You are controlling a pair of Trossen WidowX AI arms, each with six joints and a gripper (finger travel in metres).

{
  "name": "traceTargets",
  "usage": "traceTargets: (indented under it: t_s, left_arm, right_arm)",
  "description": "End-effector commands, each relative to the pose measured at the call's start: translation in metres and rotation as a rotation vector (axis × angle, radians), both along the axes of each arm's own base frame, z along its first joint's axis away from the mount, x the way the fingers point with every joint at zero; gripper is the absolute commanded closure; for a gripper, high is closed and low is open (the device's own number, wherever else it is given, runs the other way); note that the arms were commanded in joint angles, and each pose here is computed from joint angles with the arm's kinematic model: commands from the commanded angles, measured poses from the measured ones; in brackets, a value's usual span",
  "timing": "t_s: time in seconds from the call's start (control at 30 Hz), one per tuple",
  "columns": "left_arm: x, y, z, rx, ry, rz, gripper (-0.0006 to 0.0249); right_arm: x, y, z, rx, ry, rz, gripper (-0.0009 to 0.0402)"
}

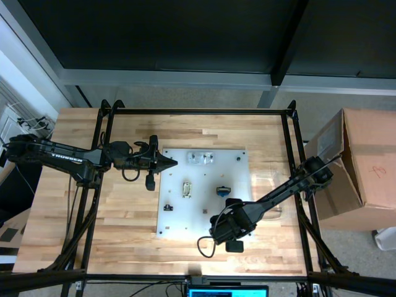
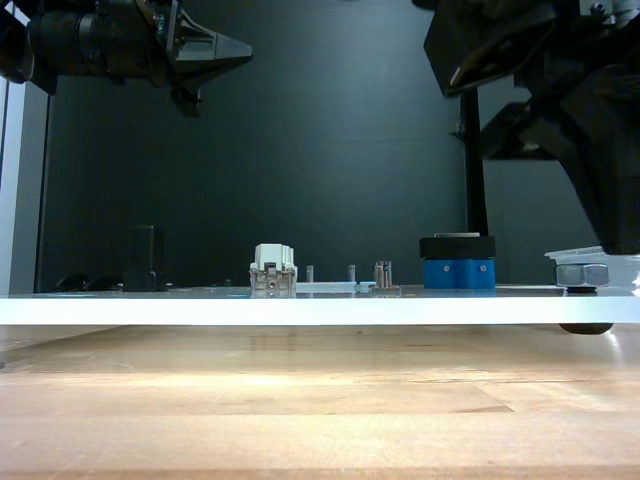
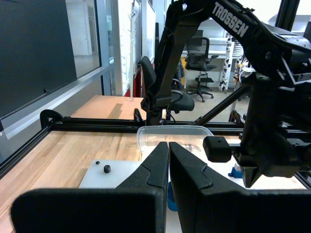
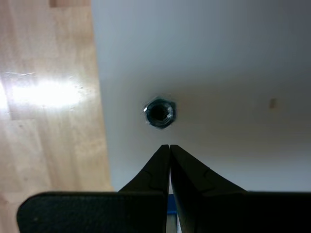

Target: Pick the M12 nut and place it on its threads and fasten

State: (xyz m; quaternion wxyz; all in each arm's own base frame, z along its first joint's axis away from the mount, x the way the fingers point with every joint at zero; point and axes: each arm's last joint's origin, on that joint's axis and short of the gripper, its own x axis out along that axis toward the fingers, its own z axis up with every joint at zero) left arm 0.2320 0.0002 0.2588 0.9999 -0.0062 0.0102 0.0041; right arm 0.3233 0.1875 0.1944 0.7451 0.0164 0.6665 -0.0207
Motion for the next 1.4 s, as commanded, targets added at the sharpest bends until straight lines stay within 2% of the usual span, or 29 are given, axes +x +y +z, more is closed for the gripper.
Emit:
traceTargets:
  t_s: [0.03,0.17,0.37,0.4,0.43,0.5,0.53,0.57,0.6,0.83,1.0,1.2,1.4]
  left_arm:
    - [0.000,0.000,0.000,0.000,0.000,0.000,0.0243]
    - [0.000,0.000,0.000,0.000,0.000,0.000,0.0243]
    - [0.000,0.000,0.000,0.000,0.000,0.000,0.0243]
    - [0.000,0.000,0.000,0.000,0.000,0.000,0.0243]
    - [0.000,0.000,0.000,0.000,0.000,0.000,0.0243]
    - [0.000,0.000,0.000,0.000,0.000,0.000,0.0243]
    - [0.000,0.000,0.000,0.000,0.000,0.000,0.0243]
    - [0.000,0.000,0.000,0.000,0.000,0.000,0.0243]
    - [0.000,0.000,0.000,0.000,0.000,0.000,0.0243]
    - [0.000,0.000,0.000,0.000,0.000,0.000,0.0243]
    - [0.000,0.000,0.000,0.000,0.000,0.000,0.0243]
    - [0.000,0.000,0.000,0.000,0.000,0.000,0.0243]
    - [0.000,0.000,0.000,0.000,0.000,0.000,0.0243]
  right_arm:
    - [0.001,-0.002,0.001,-0.058,-0.040,-0.024,0.0393]
    - [0.002,-0.002,-0.003,-0.075,-0.054,-0.023,0.0393]
    - [0.002,-0.001,-0.011,-0.050,-0.078,-0.028,0.0393]
    - [0.002,0.000,-0.012,-0.022,-0.059,-0.026,0.0393]
    - [0.001,0.001,-0.012,0.029,-0.027,-0.018,0.0393]
    - [-0.002,0.005,-0.011,0.162,0.050,0.008,0.0393]
    - [-0.003,0.006,-0.010,0.202,0.078,0.017,0.0393]
    - [-0.004,0.006,-0.010,0.214,0.092,0.020,0.0393]
    - [-0.005,0.006,-0.009,0.206,0.095,0.019,0.0393]
    - [-0.007,-0.002,-0.005,0.018,0.020,-0.011,0.0393]
    - [-0.005,-0.004,-0.003,-0.072,-0.051,-0.046,0.0393]
    - [-0.001,-0.002,-0.004,-0.055,-0.099,-0.049,0.0393]
    - [-0.001,-0.002,-0.015,-0.059,-0.076,-0.046,0.0393]
